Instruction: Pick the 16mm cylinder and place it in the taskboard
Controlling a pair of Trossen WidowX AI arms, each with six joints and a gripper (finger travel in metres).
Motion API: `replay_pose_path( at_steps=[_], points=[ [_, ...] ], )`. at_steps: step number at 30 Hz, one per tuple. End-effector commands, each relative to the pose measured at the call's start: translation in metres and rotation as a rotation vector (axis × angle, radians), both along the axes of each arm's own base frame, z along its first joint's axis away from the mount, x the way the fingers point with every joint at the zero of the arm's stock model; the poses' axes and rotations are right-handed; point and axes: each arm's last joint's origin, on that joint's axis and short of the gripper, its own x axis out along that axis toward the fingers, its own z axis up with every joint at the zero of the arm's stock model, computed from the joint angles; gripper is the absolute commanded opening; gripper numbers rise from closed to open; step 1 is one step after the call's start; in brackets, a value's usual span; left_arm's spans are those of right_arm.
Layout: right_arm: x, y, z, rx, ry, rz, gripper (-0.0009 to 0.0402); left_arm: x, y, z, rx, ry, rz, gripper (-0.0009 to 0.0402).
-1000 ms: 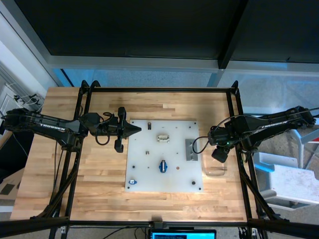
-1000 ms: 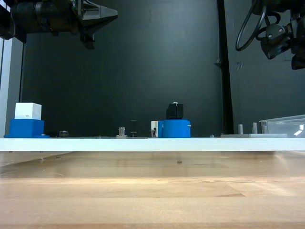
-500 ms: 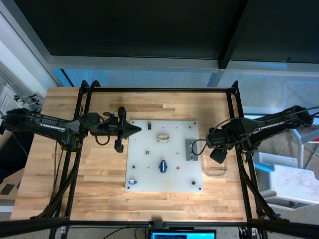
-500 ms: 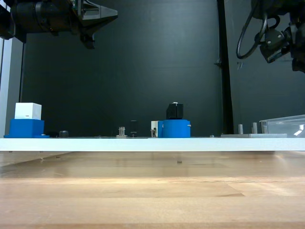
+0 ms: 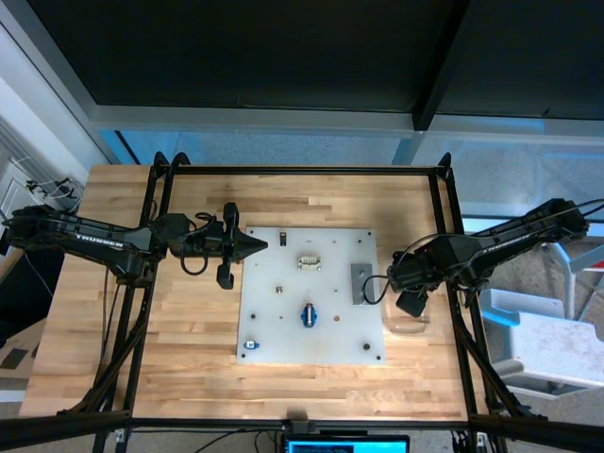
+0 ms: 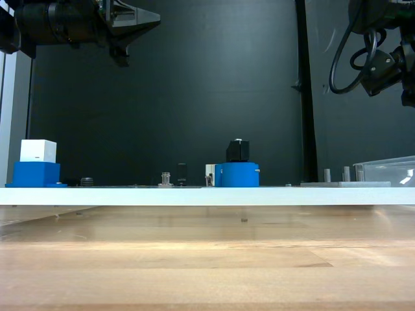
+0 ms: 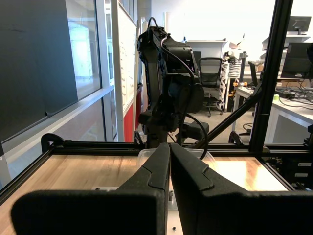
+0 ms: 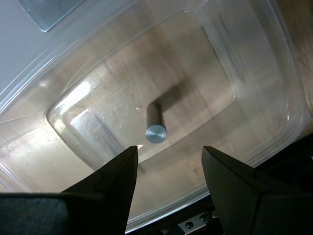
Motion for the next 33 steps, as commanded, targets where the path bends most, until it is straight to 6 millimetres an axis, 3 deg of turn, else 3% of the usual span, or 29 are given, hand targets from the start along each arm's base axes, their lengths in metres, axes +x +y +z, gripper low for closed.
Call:
replay_pose_path(
  at_steps=[1, 33],
  points=[
    [0.001, 0.001, -0.002, 0.001, -0.011, 0.013, 0.0181, 0.0, 0.0, 0.0, 0.0, 0.0, 0.0, 0.0],
    [0.004, 0.011, -0.038, -0.011, -0.013, 0.012, 0.0181, 0.0, 0.0, 0.0, 0.0, 0.0, 0.0, 0.0]
  ],
)
